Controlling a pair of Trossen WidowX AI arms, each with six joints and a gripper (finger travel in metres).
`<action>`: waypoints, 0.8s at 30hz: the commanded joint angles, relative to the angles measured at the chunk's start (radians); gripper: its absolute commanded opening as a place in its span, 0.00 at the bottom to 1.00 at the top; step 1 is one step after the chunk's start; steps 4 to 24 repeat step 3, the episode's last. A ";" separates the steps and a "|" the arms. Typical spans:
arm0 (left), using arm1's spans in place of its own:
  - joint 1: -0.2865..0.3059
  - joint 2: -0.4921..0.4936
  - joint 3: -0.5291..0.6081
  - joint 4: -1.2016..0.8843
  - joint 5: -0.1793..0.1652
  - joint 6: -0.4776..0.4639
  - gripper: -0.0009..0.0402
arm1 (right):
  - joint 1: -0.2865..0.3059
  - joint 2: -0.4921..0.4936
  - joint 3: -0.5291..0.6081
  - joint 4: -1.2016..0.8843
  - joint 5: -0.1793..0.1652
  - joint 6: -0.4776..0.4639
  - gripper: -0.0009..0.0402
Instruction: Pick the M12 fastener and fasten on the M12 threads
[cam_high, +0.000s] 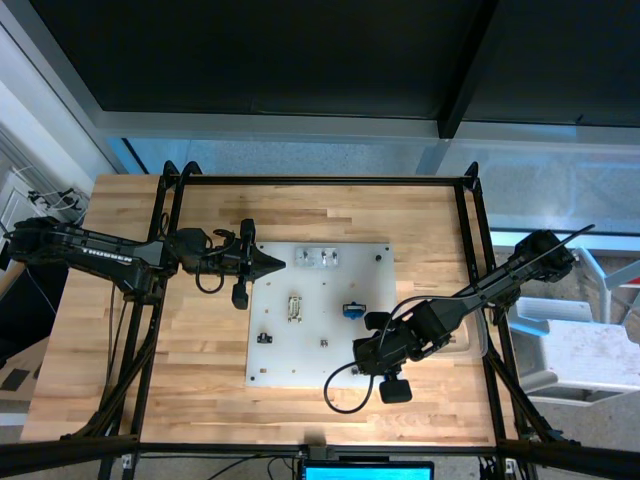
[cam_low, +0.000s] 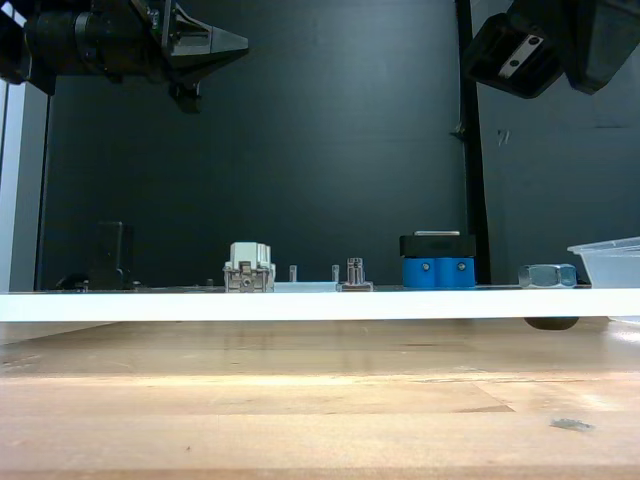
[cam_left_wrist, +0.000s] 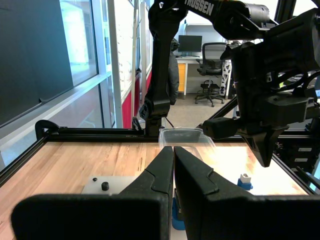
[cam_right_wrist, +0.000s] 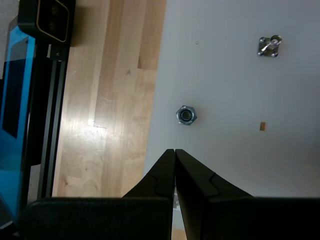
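Over the board's (cam_high: 290, 360) near right edge, my right gripper (cam_right_wrist: 174, 151) hangs high, pointing straight down. Its fingers are pressed together with nothing between them. My left gripper (cam_left_wrist: 173, 149) is parked in the air over the board's left edge, fingers also together and empty.

The nut (cam_low: 547, 275) stands flat side down on the white board, close to its edge, below and ahead of my right fingertips and well apart from them. In the low view it sits right at board level just in front of the tray (cam_low: 605, 255). No ribs show under it. From above, its bore looks dark. My read is that it is on its stud and run down, but I cannot tell how tight.

- **Handling:** it is a small steel hex, so hard, light and not fragile. The flats are smooth and will slip if I pinch them off-centre, and a corner grip would probably spit it out.
- **Grip:** I should take it across two opposite flats from straight above, tips low on the hex but not scraping the board.
- **If it needs more turns:** I would open, drop down, square the fingers to the flats, close and rotate the wrist.
- **Risk:** pulling sideways could cross-thread it or drag it.
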 joint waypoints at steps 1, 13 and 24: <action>0.000 0.000 0.000 0.000 0.000 0.000 0.02 | 0.000 0.001 0.000 0.001 0.002 0.000 0.02; 0.000 0.000 0.000 0.000 0.000 0.000 0.02 | 0.000 0.001 0.000 0.001 0.002 0.000 0.02; 0.000 0.000 0.000 0.000 0.000 0.000 0.02 | 0.000 0.001 0.000 0.001 0.002 0.000 0.02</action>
